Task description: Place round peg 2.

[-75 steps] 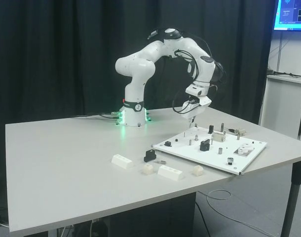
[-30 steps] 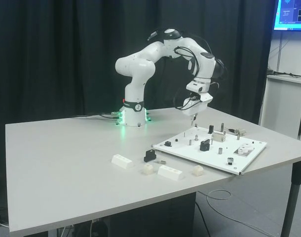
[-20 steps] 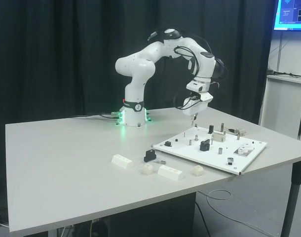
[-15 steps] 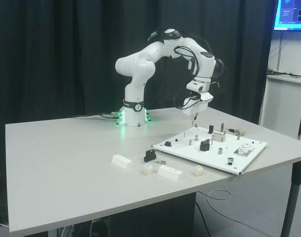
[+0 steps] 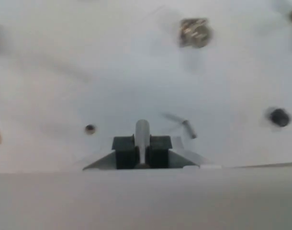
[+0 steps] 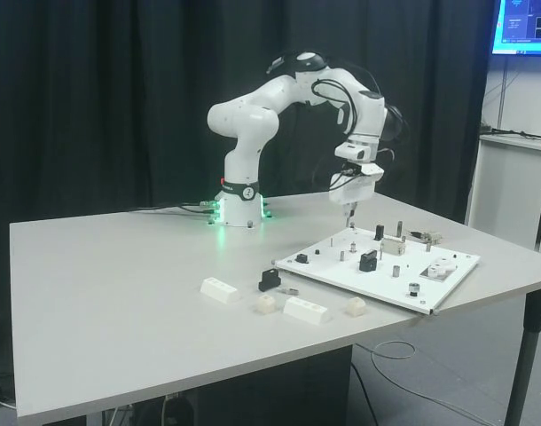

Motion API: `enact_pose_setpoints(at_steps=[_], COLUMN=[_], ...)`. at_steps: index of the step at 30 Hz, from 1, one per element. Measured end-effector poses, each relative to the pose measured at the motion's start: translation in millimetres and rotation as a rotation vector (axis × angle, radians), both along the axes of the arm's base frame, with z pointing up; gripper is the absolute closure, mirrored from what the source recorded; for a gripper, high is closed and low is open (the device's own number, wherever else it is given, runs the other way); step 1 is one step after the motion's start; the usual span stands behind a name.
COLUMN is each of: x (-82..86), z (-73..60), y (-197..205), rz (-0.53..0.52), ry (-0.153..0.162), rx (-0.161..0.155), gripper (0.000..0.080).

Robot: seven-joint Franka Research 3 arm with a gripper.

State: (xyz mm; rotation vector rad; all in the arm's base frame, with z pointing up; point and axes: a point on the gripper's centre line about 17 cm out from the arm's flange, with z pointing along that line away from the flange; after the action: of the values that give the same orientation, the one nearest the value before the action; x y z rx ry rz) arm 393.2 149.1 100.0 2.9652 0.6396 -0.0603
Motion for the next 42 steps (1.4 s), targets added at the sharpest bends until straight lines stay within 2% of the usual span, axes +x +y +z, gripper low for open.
enact_pose_setpoints(at_steps=[11,17,24,33,42], x=[42.7,66.5,91.9,118.6,141.6], z=[13.5,19.1,22.1,19.3,10.6], y=[-41,-67,-100,-142,-173], rz=[0.011,0.034,0.062,0.068,0.040], ry=[-0.109,-0.152,-0.191,-0.218,-0.229], rx=[-0.068,-0.103,-0.127,-0.127,-0.098], gripper=[0.0741,0.0741,0.0741,0.0741,0.0741])
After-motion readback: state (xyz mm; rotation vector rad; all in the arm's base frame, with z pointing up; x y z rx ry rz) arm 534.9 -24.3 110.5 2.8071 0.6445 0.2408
